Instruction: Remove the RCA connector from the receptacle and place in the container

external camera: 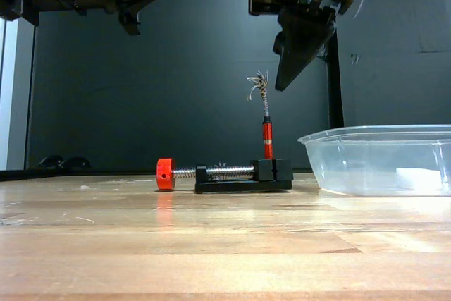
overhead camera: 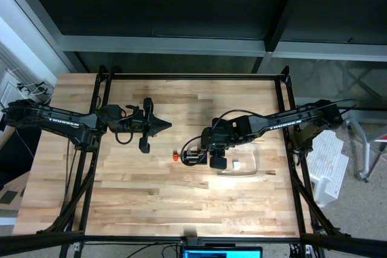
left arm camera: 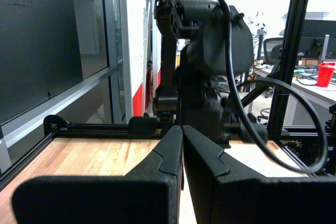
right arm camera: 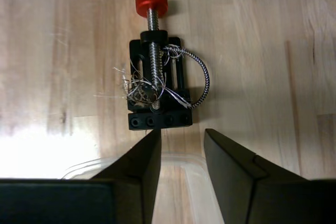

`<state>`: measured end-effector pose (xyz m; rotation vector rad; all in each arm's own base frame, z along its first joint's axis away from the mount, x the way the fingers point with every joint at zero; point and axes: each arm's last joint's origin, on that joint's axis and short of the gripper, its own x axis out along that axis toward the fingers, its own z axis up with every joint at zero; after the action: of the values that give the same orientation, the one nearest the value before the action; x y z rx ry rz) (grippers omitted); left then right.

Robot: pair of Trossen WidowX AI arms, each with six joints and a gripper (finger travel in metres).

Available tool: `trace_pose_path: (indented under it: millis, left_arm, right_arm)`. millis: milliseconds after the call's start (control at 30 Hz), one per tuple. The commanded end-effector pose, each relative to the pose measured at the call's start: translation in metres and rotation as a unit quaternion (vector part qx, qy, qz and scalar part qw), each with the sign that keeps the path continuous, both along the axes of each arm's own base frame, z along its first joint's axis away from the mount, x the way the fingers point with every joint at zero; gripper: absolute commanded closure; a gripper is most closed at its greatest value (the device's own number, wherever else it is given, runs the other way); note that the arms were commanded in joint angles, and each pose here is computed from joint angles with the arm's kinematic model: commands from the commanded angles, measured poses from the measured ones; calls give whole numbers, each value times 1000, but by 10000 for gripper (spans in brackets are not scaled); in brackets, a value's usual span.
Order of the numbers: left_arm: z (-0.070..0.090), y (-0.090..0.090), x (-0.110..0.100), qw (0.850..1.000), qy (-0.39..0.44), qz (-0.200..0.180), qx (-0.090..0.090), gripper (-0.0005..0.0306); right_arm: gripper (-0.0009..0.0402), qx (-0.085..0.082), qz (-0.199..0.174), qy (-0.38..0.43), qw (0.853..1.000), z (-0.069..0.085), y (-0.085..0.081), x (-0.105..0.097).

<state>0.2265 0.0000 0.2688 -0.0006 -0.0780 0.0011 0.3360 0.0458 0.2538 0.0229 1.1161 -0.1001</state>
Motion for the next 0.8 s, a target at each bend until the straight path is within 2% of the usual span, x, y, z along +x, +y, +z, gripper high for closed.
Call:
trace_pose_path:
  millis: [33, 333, 567, 700, 800]
  left_arm:
    - [0, 0, 0, 1000, 0, 0, 0, 300]
    - [0, 0, 0, 1000, 0, 0, 0, 300]
    - [0, 0, 0, 1000, 0, 0, 0, 300]
    - [0, 0, 0, 1000, 0, 0, 0, 300]
    - [0, 0, 0, 1000, 0, 0, 0, 300]
  right_arm:
    - [248, -5, 3, 10, 1000, -10, 5, 5]
    - [214, -10, -1, 15, 1000, -32, 12, 18]
    - [212, -10, 5, 14, 1000, -42, 16, 25]
    - [212, -11, 8, 25, 1000, -52, 17, 29]
    - [212, -11, 8, 22, 1000, -53, 18, 29]
